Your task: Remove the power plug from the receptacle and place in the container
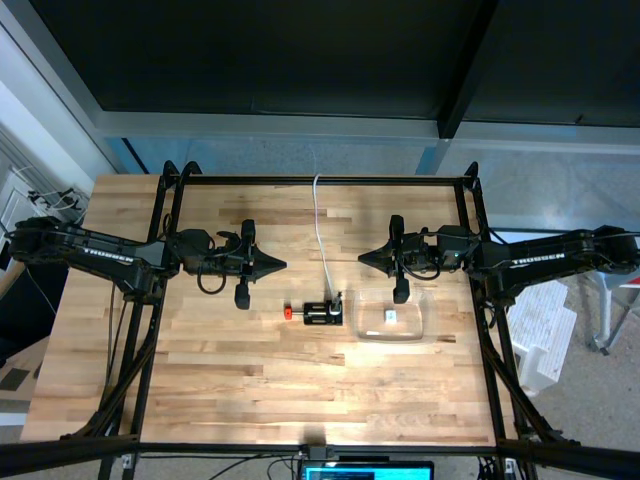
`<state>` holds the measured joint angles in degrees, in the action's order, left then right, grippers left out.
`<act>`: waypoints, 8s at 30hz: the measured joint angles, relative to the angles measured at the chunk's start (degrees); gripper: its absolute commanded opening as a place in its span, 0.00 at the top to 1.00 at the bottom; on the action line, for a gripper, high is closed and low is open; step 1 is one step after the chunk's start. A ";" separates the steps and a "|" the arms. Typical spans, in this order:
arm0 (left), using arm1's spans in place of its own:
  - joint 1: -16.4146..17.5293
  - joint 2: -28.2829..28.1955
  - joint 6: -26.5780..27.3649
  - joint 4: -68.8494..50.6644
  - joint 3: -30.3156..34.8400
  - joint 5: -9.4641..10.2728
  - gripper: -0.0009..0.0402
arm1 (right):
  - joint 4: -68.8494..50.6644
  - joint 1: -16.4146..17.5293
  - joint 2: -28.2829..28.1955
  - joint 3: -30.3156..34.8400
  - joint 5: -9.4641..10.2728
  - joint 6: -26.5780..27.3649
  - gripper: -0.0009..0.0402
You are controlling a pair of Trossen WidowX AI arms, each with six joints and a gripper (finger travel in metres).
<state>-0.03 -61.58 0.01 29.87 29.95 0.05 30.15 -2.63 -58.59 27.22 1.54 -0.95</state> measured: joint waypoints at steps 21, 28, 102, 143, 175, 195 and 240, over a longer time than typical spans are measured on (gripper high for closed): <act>0.02 0.00 0.02 -0.02 0.00 0.00 0.98 | -0.17 0.02 0.00 0.00 0.02 -0.02 0.98; 0.02 0.00 0.00 -0.02 0.00 0.00 0.98 | -0.04 0.02 0.00 0.00 0.02 -0.13 0.98; 0.02 -0.02 0.00 -0.02 0.00 -0.02 0.98 | -76.91 11.15 -40.26 52.81 -5.05 -6.16 0.46; 0.02 -0.02 0.02 -0.02 -0.02 0.00 0.98 | -73.64 11.28 -45.05 52.39 -6.51 -7.08 0.46; 0.02 -0.02 0.00 -0.02 0.00 0.00 0.98 | -72.26 11.23 -45.05 51.98 -6.54 -6.88 0.99; 0.02 0.00 0.00 -0.02 0.00 0.00 0.98 | -72.32 11.15 -44.96 51.98 -6.49 -6.25 0.98; 0.02 -0.02 0.00 -0.02 -0.02 0.00 0.98 | -75.45 11.13 -43.60 53.68 -6.45 -6.27 0.98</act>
<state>-0.01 -61.60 0.01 29.85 29.93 0.05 -45.30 8.49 -102.19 80.90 -4.91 -7.22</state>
